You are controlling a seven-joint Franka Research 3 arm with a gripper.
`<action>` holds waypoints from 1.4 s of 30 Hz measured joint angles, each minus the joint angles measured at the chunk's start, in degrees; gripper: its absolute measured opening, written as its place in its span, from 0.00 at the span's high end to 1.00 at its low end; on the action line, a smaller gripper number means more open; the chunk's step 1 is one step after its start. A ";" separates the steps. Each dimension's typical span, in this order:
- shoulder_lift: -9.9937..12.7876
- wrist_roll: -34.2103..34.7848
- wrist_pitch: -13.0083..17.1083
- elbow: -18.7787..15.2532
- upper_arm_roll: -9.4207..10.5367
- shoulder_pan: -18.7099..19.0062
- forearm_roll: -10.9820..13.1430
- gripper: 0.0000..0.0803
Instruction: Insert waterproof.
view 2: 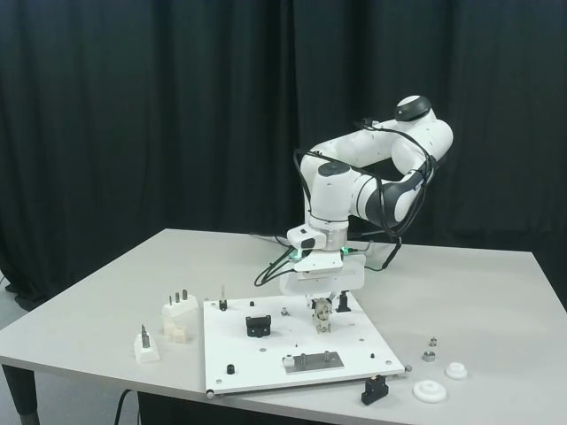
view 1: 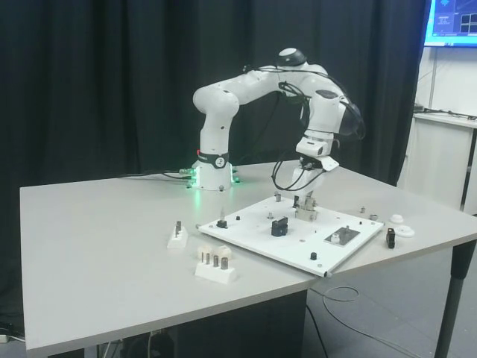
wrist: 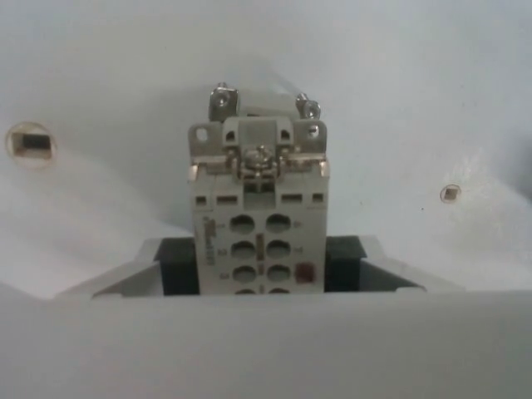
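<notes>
end effector (view 2: 321, 316) | closed on waterproof connector (wrist: 257, 212) | connector between fingertips, over white board (view 2: 266, 359)

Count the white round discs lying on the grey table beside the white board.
2. A larger white disc lies nearest the table's front edge, and a smaller white disc sits just behind it, both off the white board. The arm could hide others.

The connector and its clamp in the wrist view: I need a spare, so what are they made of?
The connector looks like matte white moulded plastic, with round sockets. The clamp and its screws look like bare shiny metal, probably steel.
</notes>
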 joint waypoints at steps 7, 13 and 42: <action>0.00 0.32 -0.01 0.01 -0.03 -0.02 -0.05 0.61; 0.00 1.42 -0.08 0.01 -0.03 -0.02 -0.10 0.61; 0.01 9.07 -2.17 1.12 -0.01 -1.07 -0.63 0.61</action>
